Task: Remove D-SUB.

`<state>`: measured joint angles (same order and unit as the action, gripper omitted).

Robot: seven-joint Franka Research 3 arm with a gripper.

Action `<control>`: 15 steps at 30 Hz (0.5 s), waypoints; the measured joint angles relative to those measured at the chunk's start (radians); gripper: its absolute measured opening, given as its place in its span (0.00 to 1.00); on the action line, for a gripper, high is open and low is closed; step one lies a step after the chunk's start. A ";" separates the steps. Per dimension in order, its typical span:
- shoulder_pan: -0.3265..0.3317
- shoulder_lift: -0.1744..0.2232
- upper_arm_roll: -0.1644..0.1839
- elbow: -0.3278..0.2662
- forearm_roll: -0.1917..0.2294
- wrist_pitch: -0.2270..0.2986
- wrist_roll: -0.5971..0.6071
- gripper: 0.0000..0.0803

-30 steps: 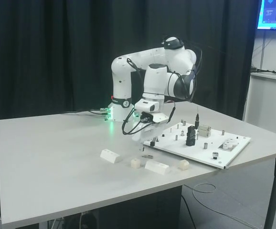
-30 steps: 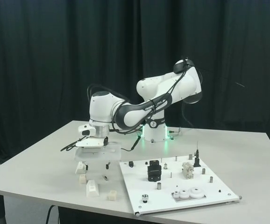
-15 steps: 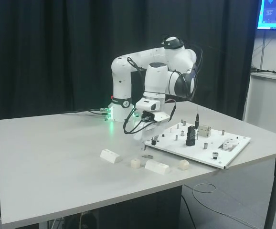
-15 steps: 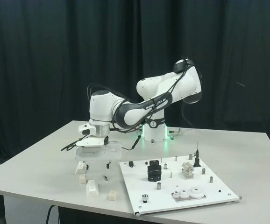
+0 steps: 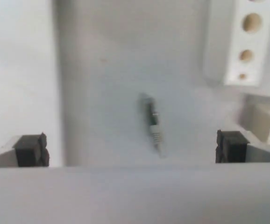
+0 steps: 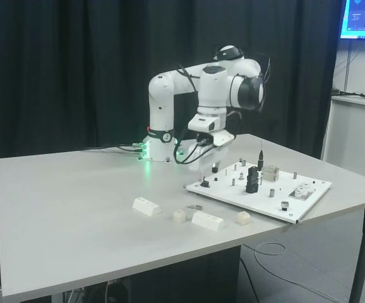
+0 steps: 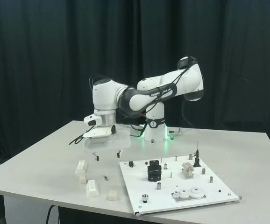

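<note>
The D-SUB (image 5: 152, 123) is a small grey connector lying flat on the grey table (image 6: 75, 189), apart from the white board (image 6: 309, 201). It shows in the first room view as the D-SUB (image 6: 196, 206) and in the second as the D-SUB (image 7: 105, 178), between the board's edge and the white blocks. My gripper (image 7: 107, 155) hangs well above it, open, with nothing between its black fingertips (image 5: 31, 150). In the first room view the gripper (image 6: 206, 169) is over the board's near corner.
Several white blocks lie near the D-SUB, among them a long block (image 6: 207, 221) and a block with holes (image 5: 245, 42). The white board (image 7: 219, 193) carries a black connector (image 7: 154, 171), pegs and white gears (image 7: 189, 192). The arm's base glows green (image 6: 146, 151).
The gripper has risen from just above the table by the D-SUB and swung back toward the arm's base. The D-SUB stays lying on the table.
</note>
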<state>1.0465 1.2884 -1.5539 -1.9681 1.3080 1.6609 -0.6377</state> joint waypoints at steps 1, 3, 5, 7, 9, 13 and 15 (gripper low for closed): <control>0.009 -0.001 -0.011 -0.002 -0.003 -0.017 0.009 1.00; 0.028 -0.003 -0.031 -0.008 -0.008 -0.048 0.028 1.00; 0.051 -0.004 -0.053 -0.016 -0.013 -0.077 0.049 1.00; 0.075 -0.006 -0.074 -0.026 -0.017 -0.102 0.071 1.00; 0.100 -0.007 -0.093 -0.036 -0.019 -0.120 0.092 1.00; 0.157 -0.018 -0.125 -0.060 -0.019 -0.139 0.137 1.00; 0.186 -0.023 -0.137 -0.073 -0.019 -0.140 0.154 1.00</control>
<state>1.2323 1.2653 -1.6905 -2.0408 1.2894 1.5206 -0.4832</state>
